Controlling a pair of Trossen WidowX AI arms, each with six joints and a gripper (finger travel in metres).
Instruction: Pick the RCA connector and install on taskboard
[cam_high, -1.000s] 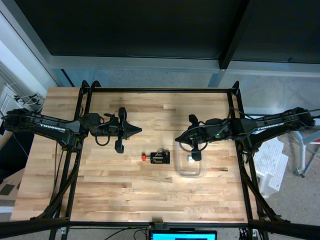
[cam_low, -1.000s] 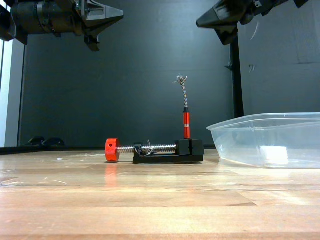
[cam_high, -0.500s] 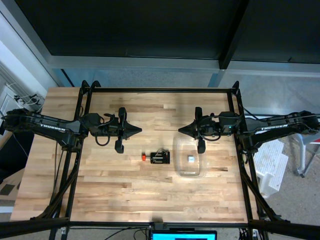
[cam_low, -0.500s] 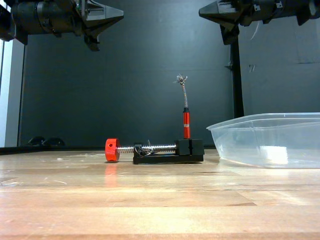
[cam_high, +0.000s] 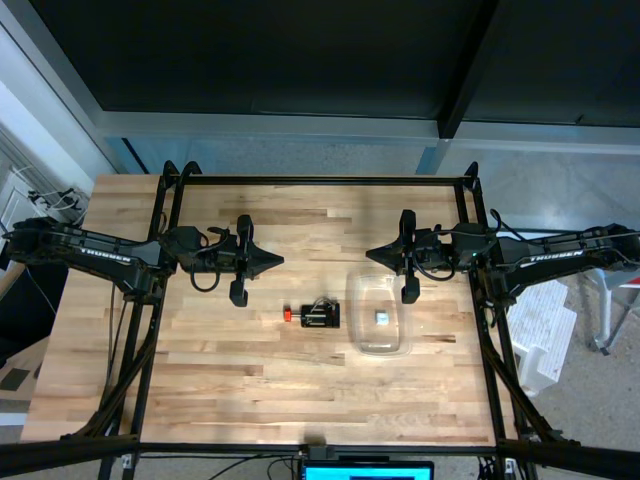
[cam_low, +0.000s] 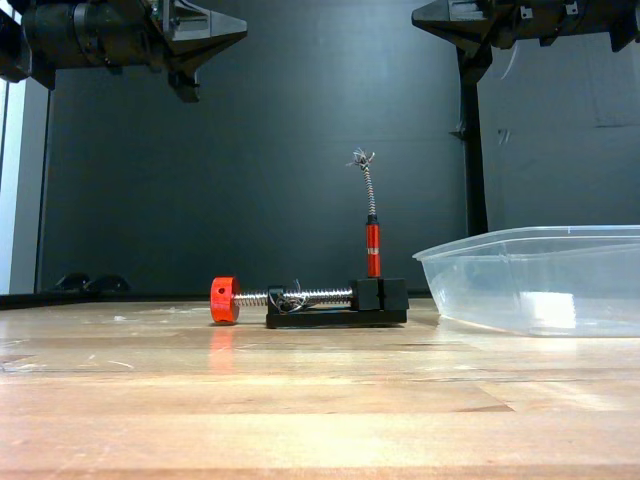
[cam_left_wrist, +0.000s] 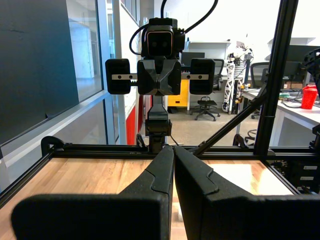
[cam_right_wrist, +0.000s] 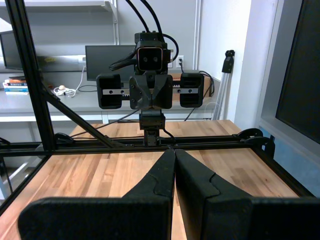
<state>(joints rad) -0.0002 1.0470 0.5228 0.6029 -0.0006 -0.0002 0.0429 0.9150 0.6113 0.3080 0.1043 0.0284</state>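
High over surface, your left hand & right hand hung pressed together. Pick pending: right needed spreading over RCA connector.

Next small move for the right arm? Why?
Probably open the right gripper and lower it toward the clear plastic tray: the tiny silvery RCA connector lies there ungrasped, both grippers shut and raised; left gripper hangs left of the black taskboard.

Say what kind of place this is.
Probably a robotics lab: a framed wooden table, the left gripper and right gripper hanging shut above it, facing each other, plus a desk monitor and office chairs beyond.
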